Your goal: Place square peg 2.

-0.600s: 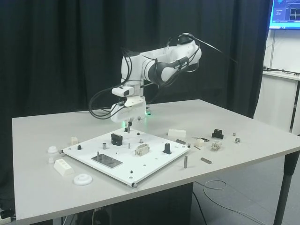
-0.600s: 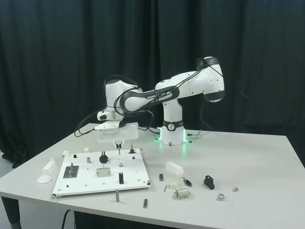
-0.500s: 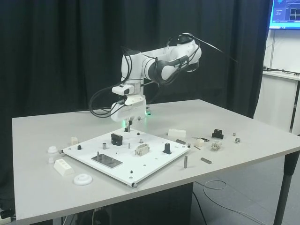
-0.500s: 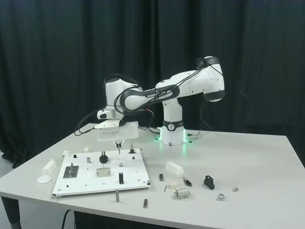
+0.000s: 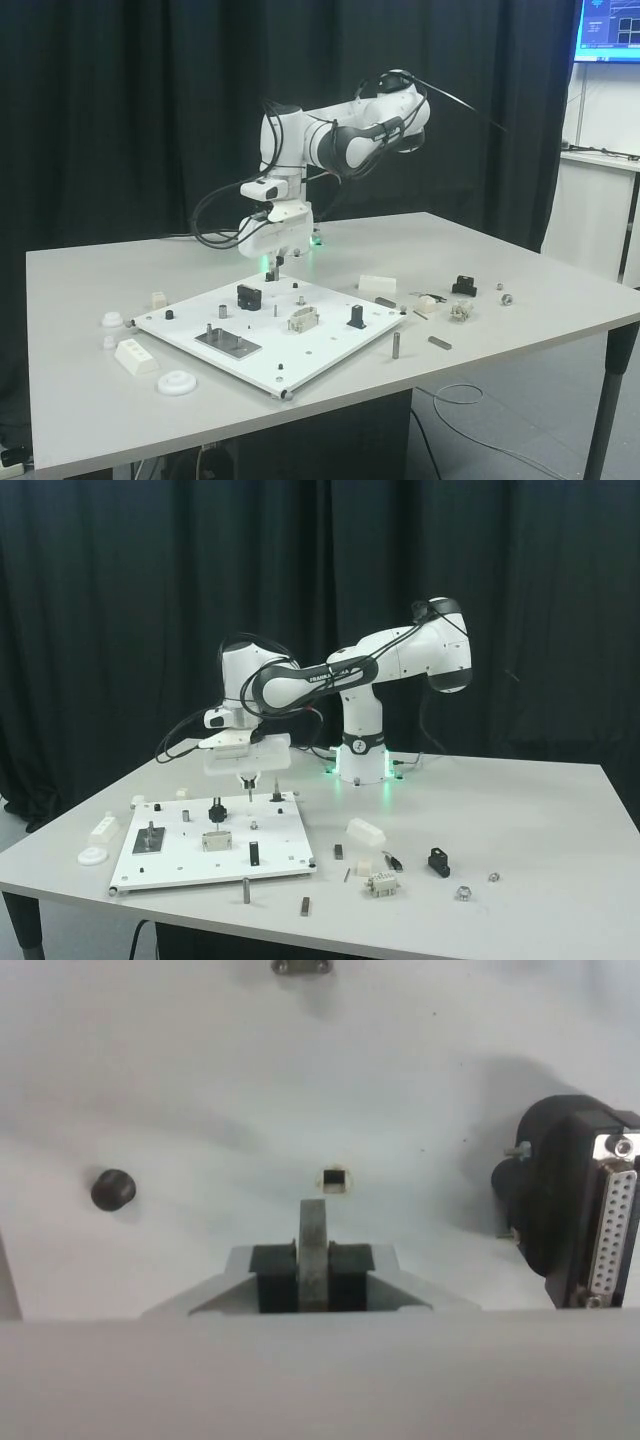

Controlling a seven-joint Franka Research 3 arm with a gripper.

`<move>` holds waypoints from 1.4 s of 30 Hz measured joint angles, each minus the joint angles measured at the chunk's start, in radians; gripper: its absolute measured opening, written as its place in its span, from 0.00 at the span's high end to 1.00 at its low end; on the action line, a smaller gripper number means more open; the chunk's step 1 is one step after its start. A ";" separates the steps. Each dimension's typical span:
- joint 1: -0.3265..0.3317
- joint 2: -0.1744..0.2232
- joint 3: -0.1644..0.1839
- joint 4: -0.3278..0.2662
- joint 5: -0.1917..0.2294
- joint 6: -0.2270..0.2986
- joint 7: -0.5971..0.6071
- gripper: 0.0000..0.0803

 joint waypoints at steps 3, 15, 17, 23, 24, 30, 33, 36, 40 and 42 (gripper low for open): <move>0.000 0.000 0.000 0.001 0.001 0.002 0.000 0.92; 0.001 0.000 -0.002 0.007 0.008 0.003 0.000 0.92; 0.004 -0.001 -0.002 0.009 0.012 0.000 0.001 0.92; 0.027 -0.006 -0.012 0.019 0.034 -0.043 0.013 0.92; 0.033 -0.006 -0.016 0.021 0.038 -0.053 0.018 0.92; 0.092 -0.006 -0.035 0.033 0.061 -0.118 0.070 0.92; 0.134 -0.010 -0.041 0.039 0.070 -0.139 0.107 0.92; 0.182 -0.015 -0.042 0.045 0.079 -0.150 0.151 0.92; 0.251 -0.016 -0.041 0.053 0.085 -0.152 0.219 0.92; 0.285 -0.016 -0.039 0.057 0.085 -0.147 0.253 0.92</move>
